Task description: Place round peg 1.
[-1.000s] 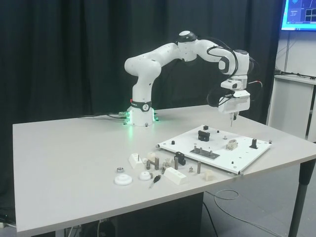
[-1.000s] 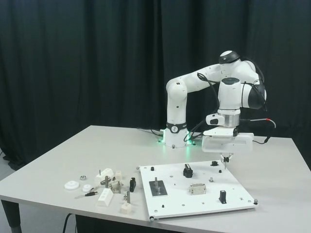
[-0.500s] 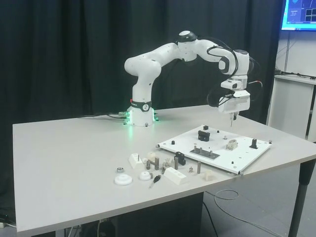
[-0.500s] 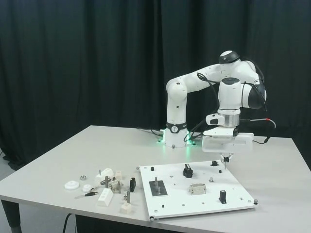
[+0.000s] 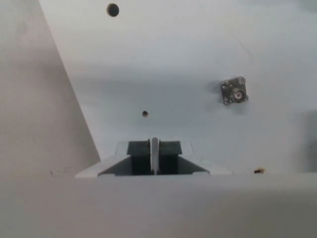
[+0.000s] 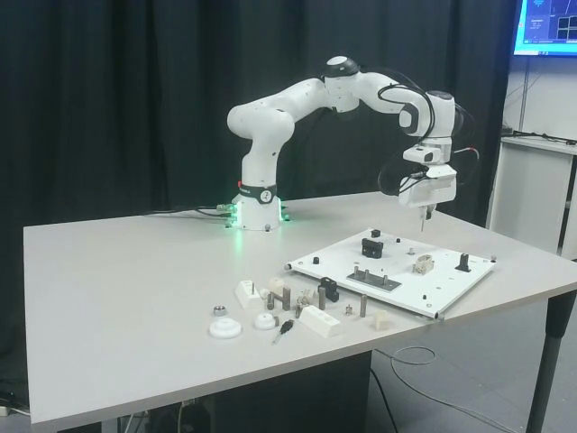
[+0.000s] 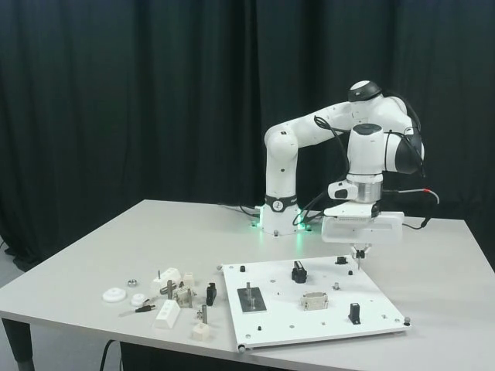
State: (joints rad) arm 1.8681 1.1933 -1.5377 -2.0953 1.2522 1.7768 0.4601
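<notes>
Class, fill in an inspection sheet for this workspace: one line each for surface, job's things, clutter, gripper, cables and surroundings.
Surface: grey table carrying a flat white assembly board.
Job's things: thin grey round peg held upright between the fingers, above the board; small dark hole in the board close ahead of it; peg not yet seated.
Clutter: loose white and black small parts grouped on the table beside the board; square metal connector fixed on the board.
Gripper: gripper shut on the peg, pointing down over the board's far side.
Cables: black cable hanging below the table edge.
Surroundings: black curtain behind; green light at the arm's base.
</notes>
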